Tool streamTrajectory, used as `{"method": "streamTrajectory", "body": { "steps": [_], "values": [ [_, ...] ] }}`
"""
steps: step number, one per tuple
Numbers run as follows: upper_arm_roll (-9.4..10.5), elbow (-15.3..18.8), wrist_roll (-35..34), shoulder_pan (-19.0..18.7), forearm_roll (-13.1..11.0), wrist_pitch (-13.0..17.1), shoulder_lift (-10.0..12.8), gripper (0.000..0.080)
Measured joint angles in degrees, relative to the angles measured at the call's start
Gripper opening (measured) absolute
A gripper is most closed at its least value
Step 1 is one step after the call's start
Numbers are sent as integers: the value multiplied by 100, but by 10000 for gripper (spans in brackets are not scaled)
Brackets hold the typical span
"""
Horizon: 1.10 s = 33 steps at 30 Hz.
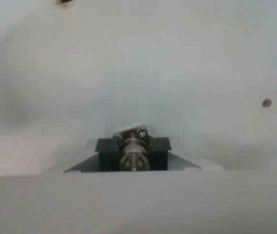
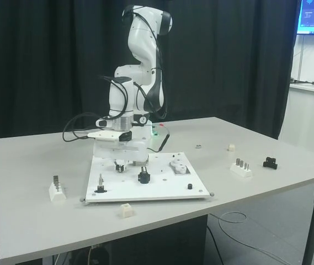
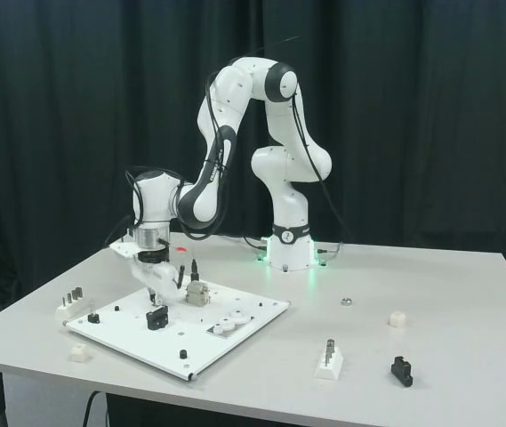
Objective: Insert BNC.
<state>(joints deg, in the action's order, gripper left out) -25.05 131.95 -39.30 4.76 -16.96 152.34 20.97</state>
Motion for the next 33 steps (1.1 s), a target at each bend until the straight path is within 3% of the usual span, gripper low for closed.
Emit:
{"method": "streamTrajectory", "body": {
  "steps": [33],
  "values": [
    [-5,-22,-2127,1,-157,-34,14,120]
  ]
}}
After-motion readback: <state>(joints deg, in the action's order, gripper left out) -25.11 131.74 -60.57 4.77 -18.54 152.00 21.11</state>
